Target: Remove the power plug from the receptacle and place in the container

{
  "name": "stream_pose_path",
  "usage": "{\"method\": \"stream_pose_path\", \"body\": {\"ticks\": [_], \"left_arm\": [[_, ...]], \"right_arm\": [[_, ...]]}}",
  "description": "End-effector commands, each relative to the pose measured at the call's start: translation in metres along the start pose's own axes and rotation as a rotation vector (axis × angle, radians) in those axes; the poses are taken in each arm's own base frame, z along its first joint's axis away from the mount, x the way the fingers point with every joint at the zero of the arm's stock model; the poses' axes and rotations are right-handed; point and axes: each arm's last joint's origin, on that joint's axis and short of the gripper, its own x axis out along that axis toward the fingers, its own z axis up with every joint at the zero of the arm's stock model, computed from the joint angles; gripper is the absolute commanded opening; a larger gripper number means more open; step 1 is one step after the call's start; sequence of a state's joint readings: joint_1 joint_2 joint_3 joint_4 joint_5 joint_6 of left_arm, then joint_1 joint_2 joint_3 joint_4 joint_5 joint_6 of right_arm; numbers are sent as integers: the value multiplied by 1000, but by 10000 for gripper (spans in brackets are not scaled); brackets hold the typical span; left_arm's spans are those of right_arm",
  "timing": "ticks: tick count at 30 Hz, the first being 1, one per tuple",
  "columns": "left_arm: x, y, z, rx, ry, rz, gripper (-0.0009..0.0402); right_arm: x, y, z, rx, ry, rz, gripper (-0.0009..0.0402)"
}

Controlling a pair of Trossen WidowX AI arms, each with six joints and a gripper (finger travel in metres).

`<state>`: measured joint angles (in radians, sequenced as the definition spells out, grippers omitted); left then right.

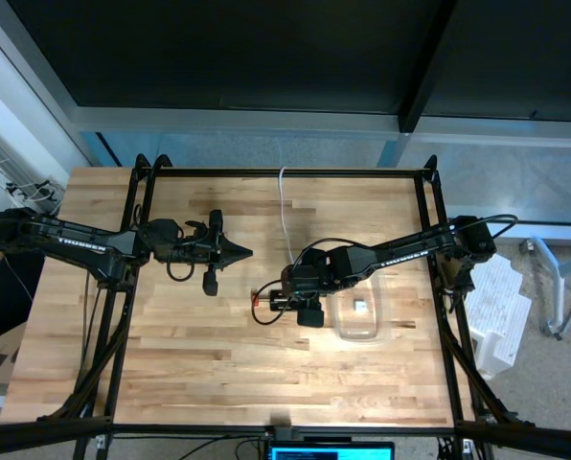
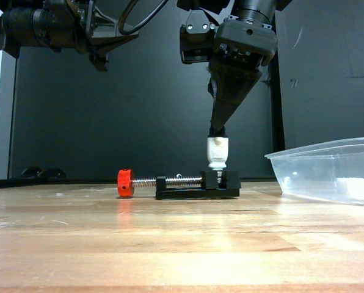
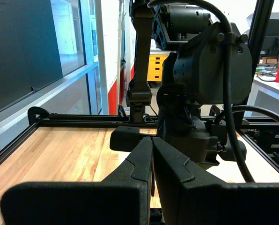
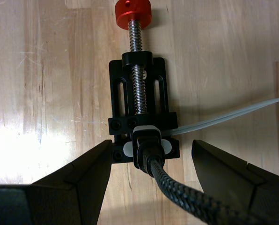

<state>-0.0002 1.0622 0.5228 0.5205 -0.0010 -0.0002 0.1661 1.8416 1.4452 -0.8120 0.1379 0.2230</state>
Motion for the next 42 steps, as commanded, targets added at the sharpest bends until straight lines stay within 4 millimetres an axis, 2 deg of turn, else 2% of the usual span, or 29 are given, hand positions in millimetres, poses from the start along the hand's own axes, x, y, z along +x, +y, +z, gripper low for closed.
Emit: {"method": "stream_pose_path", "body": {"ticks": [1, 15, 32, 42], "left_arm": [[0, 0, 0, 0, -1, 0, 0], [0, 0, 0, 0, -1, 0, 0], [0, 0, 0, 0, -1, 0, 0], [0, 0, 0, 0, -1, 0, 0]], "right_arm": [[1, 0, -1, 1, 2, -1, 229], [1, 0, 0, 1, 1, -1, 116], [1, 0, 0, 0, 1, 4, -1], [-2, -1, 0, 2, -6, 7, 0]]}}
